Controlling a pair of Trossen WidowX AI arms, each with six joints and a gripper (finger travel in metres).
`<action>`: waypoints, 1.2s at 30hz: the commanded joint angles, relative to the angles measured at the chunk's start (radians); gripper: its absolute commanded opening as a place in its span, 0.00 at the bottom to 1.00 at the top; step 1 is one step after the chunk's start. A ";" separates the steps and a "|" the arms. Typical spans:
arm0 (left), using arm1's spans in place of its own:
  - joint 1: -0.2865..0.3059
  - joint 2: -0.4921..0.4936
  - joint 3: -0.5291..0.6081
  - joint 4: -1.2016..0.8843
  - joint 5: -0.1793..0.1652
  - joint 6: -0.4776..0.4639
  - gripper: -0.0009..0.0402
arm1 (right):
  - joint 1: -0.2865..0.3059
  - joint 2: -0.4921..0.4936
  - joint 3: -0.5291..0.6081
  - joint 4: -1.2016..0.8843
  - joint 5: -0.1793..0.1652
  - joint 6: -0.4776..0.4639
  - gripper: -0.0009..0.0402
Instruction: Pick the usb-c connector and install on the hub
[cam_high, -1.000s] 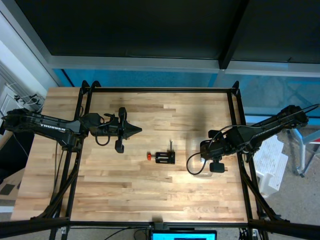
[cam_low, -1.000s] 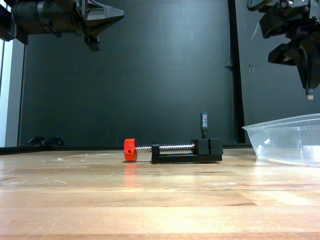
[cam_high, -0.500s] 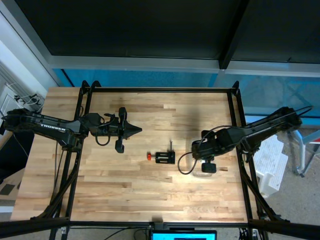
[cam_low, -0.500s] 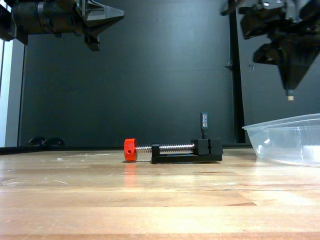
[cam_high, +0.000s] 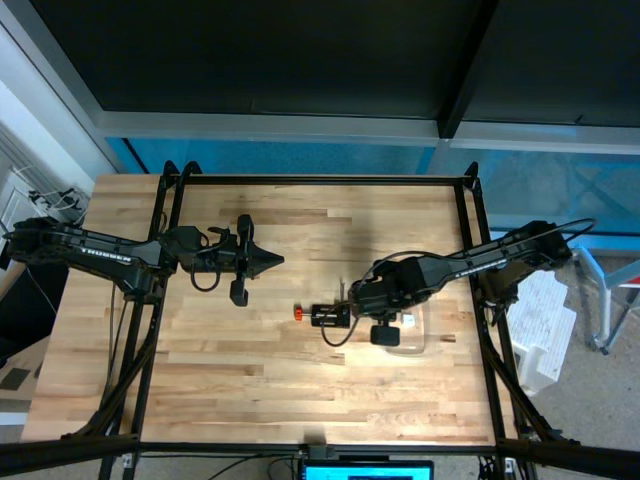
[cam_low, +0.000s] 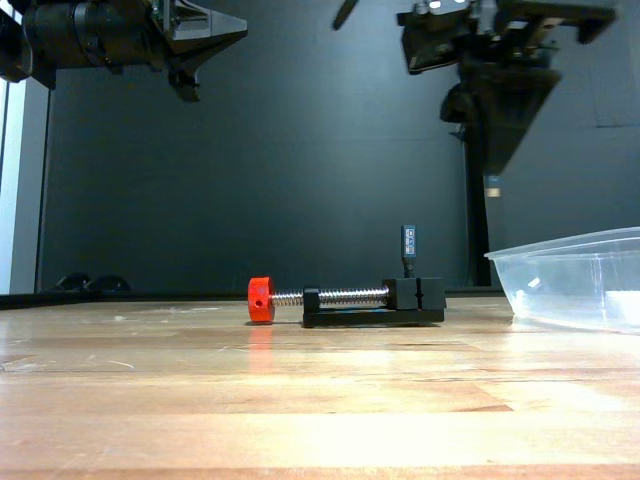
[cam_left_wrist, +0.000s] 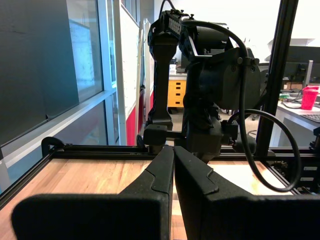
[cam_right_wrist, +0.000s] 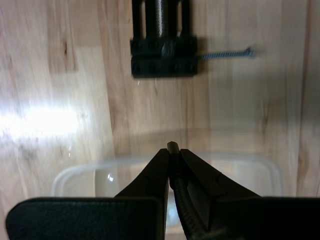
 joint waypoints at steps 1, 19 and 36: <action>0.000 0.000 0.000 0.000 0.000 0.000 0.02 | -0.011 0.042 0.042 0.000 0.000 -0.015 0.02; 0.000 0.000 0.000 0.000 0.000 0.000 0.02 | -0.041 0.176 0.164 0.015 0.000 -0.047 0.02; 0.000 0.000 0.000 0.000 0.000 0.000 0.02 | -0.053 0.177 0.178 0.021 0.000 -0.054 0.02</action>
